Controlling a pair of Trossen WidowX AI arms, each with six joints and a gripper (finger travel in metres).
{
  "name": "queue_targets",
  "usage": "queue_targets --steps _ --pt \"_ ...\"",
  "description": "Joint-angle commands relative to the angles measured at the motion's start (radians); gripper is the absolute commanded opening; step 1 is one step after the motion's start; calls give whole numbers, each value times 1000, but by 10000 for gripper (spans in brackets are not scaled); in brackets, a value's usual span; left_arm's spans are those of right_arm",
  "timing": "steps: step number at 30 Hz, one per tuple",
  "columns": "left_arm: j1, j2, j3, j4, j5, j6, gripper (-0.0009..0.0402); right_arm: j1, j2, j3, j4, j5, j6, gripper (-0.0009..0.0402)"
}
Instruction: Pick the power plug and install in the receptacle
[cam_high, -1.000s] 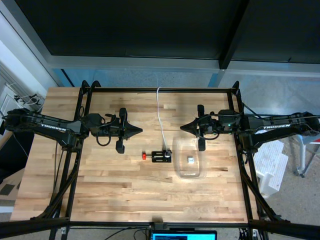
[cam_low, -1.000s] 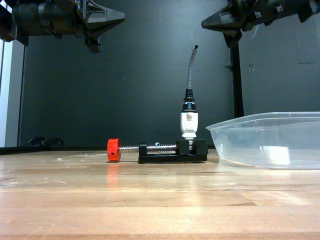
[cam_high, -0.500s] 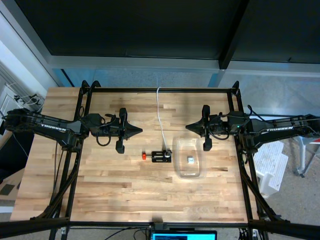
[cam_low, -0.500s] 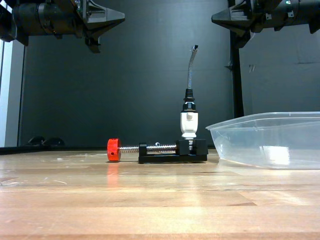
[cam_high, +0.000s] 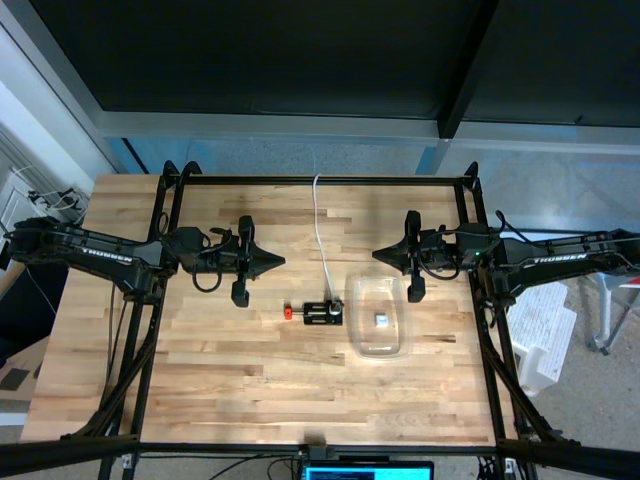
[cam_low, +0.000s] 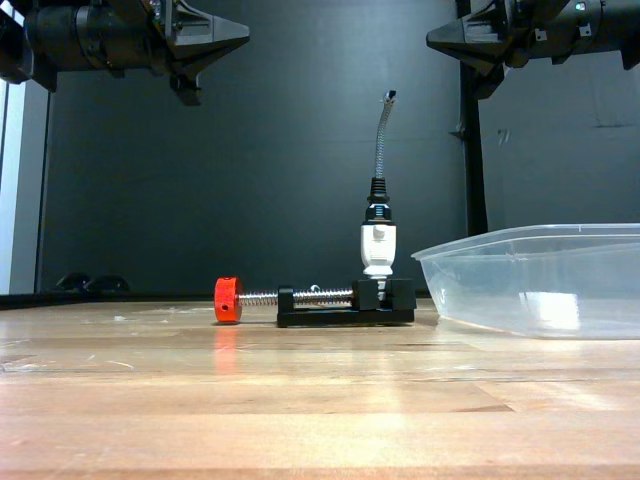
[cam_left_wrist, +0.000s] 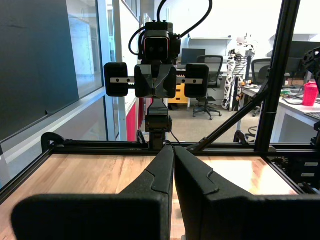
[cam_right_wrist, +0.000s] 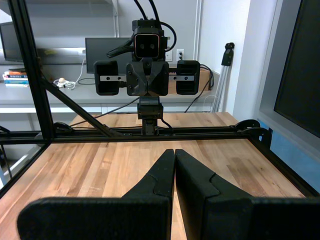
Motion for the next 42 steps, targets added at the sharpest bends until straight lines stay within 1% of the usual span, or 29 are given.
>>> queue_targets --steps 1,7,14,21,34,38,42 --pt "0 0 0 0 0 0 0 0 0 0 9 3 2 0" --pt "0 0 0 0 0 0 0 1 0 -3 23 4 -5 0" --pt "0 0 0 0 0 0 0 0 0 -31 60 2 0 0" --pt "0 0 0 0 0 0 0 -11 1 -32 63 -34 -9 0" --pt "0 0 0 0 0 0 0 -22 1 -32 76 -35 -21 0" --pt "0 0 0 0 0 0 0 -21 1 -32 76 -50 -12 0" --pt "0 0 0 0 0 0 0 -21 1 -32 76 -49 -18 0"
